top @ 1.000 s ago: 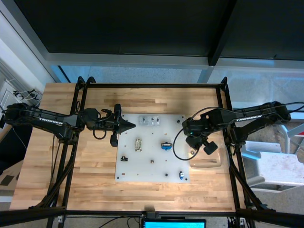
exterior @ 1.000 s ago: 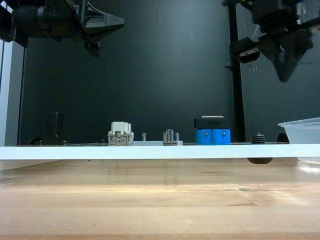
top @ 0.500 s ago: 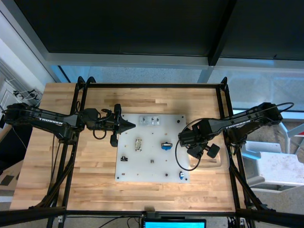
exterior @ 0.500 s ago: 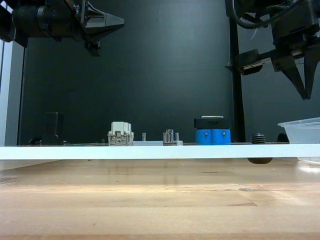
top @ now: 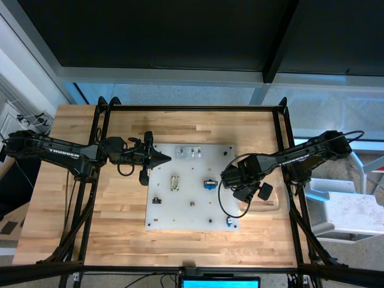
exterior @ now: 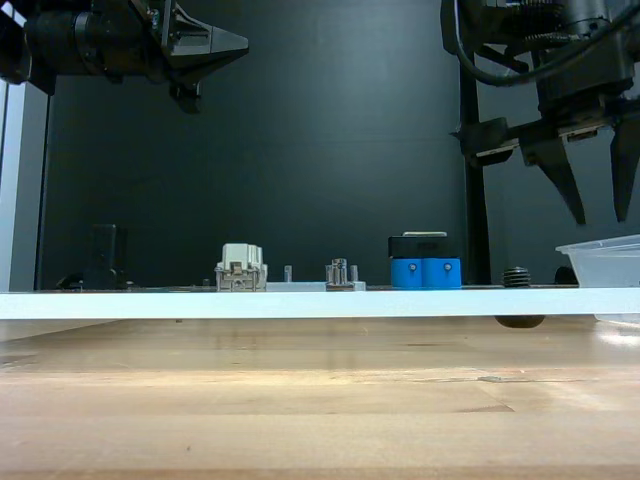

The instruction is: Pick the M12 fastener and fasten on the M12 threads

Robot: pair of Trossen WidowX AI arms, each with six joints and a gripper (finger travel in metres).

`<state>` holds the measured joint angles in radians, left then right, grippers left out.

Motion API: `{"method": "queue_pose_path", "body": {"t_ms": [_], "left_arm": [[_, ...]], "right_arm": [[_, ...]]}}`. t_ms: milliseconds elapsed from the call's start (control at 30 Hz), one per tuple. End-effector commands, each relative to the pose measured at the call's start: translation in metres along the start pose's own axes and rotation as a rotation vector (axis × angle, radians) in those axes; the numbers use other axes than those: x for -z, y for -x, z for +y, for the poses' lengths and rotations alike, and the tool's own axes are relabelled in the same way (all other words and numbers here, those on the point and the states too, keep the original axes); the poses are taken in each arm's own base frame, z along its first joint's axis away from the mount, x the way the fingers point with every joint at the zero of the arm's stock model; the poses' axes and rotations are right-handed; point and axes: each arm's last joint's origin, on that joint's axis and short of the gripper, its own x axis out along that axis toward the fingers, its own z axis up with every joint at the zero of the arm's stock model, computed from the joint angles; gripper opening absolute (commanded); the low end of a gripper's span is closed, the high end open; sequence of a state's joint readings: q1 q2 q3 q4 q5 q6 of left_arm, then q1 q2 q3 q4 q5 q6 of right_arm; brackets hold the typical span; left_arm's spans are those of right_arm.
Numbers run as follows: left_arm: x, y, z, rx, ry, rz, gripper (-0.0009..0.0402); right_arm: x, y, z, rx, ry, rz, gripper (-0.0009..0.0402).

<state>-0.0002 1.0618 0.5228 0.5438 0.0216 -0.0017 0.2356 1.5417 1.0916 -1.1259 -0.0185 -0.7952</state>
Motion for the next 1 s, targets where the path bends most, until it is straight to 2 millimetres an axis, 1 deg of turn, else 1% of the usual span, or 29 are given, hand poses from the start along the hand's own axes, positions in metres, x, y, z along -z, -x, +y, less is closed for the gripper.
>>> {"method": "queue_pose_path", "body": {"t_ms": [33, 200, 433, 800, 1000], "left_arm": [[0.0, 0.0, 0.0, 0.0, 0.0, 0.0, 0.0], [0.0, 0.0, 0.0, 0.0, 0.0, 0.0, 0.0], [0.0, 0.0, 0.0, 0.0, 0.0, 0.0, 0.0], [0.0, 0.0, 0.0, 0.0, 0.0, 0.0, 0.0], [0.0, 0.0, 0.0, 0.0, 0.0, 0.0, 0.0]], "right_arm": [[0.0, -0.008, 0.003, -0.003, 0.008, 0.006, 0.013], [-0.001, -0.015, 0.007, -0.006, 0.023, 0.008, 0.0135], [-0.005, -0.022, 0.007, -0.006, 0.032, 0.008, 0.0137], [-0.006, -0.037, 0.009, -0.007, 0.042, 0.009, 0.0174], [-0.006, -0.042, 0.011, -0.006, 0.047, 0.007, 0.0183]]}}
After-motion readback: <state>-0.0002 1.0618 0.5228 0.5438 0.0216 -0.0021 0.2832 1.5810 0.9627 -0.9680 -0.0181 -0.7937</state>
